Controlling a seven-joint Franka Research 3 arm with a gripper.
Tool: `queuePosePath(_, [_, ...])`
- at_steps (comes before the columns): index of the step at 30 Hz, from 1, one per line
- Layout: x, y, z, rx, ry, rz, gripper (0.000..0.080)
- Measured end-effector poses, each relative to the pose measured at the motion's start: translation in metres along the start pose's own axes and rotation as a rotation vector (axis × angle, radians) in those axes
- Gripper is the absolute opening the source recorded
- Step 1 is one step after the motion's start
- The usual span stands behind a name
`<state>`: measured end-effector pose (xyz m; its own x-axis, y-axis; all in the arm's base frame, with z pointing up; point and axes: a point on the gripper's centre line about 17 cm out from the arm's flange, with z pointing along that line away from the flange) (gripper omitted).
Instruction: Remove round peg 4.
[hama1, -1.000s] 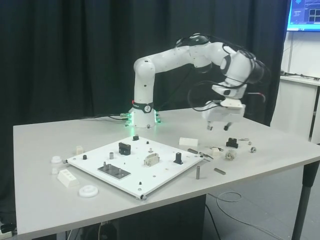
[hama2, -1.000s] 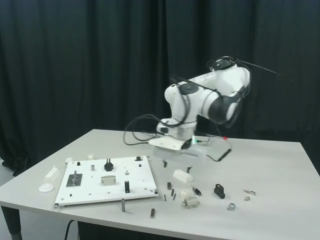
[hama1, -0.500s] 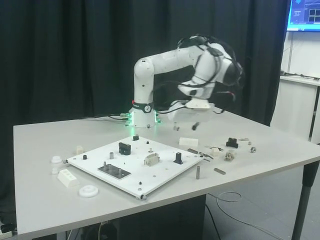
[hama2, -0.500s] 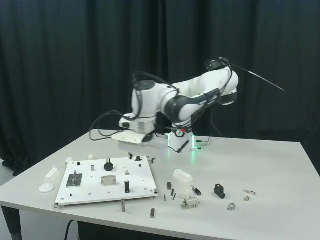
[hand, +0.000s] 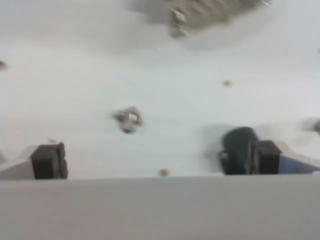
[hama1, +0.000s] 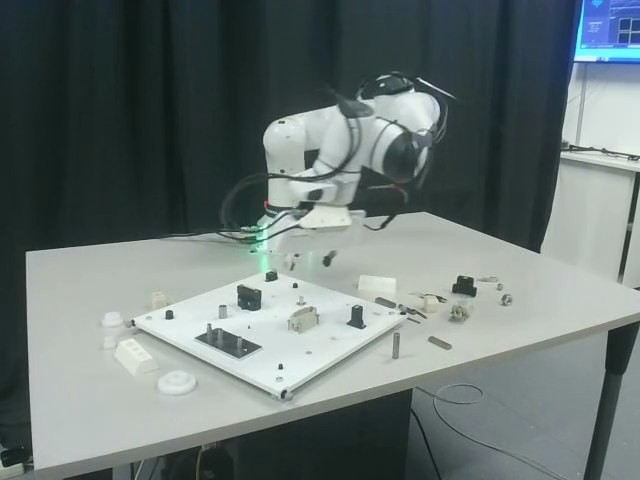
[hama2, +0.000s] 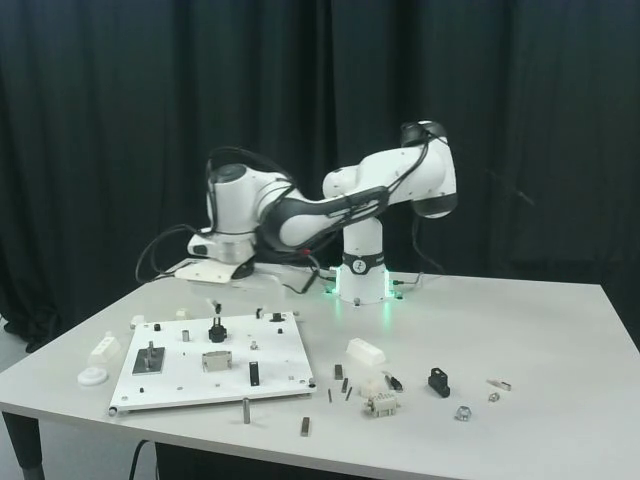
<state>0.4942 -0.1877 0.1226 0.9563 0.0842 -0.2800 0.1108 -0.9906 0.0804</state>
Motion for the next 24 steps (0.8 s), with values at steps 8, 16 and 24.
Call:
queuePosePath(8, [-0.024,0.043,0.025,0.009,0.004,-0.027,0.0800])
queuePosePath(16, [-0.046,0.082,0.042,0.013,0.020,-0.045,0.0800])
queuePosePath(24, [-0.060,0.117,0.057,0.014,0.042,-0.058,0.0800])
